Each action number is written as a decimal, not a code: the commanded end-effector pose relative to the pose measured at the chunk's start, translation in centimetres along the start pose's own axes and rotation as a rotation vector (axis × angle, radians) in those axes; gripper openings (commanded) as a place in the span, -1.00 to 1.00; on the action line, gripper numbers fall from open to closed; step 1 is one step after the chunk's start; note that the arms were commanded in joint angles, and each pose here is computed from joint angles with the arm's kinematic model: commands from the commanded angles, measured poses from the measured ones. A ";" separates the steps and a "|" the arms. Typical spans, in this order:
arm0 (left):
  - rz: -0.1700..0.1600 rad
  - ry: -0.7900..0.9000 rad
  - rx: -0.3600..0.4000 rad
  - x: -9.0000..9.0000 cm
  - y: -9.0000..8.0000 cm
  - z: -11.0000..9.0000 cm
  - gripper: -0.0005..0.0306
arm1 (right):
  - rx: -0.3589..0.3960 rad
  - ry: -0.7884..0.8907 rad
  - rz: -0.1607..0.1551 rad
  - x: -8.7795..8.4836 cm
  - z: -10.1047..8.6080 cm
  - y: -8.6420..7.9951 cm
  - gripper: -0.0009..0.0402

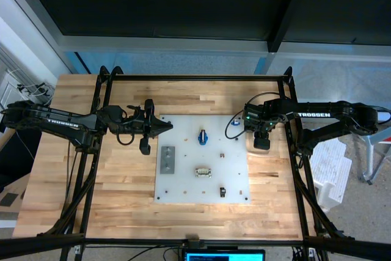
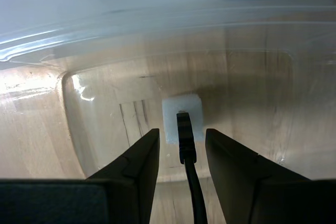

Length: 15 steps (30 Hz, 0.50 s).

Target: Pick the USB connector and install on taskboard

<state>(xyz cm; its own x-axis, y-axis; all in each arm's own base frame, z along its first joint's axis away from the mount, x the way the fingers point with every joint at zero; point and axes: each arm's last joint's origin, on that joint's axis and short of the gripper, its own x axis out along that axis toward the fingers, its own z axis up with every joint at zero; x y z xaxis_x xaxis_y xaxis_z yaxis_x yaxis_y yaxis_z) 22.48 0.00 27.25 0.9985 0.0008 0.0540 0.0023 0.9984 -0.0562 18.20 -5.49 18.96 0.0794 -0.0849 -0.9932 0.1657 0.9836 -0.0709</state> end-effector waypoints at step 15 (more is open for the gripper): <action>0.000 0.000 0.000 0.0 0.0 0.0 -0.97 | -0.003 0.000 0.000 0.0 0.0 0.0 -0.95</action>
<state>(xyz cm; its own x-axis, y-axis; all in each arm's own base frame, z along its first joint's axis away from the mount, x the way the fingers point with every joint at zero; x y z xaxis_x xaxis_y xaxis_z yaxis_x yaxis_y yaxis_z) 22.48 0.00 27.25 0.9985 0.0008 0.0540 0.0023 0.9984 -0.0566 18.18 -5.49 18.95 0.0786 -0.0851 -0.9933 0.1630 0.9840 -0.0714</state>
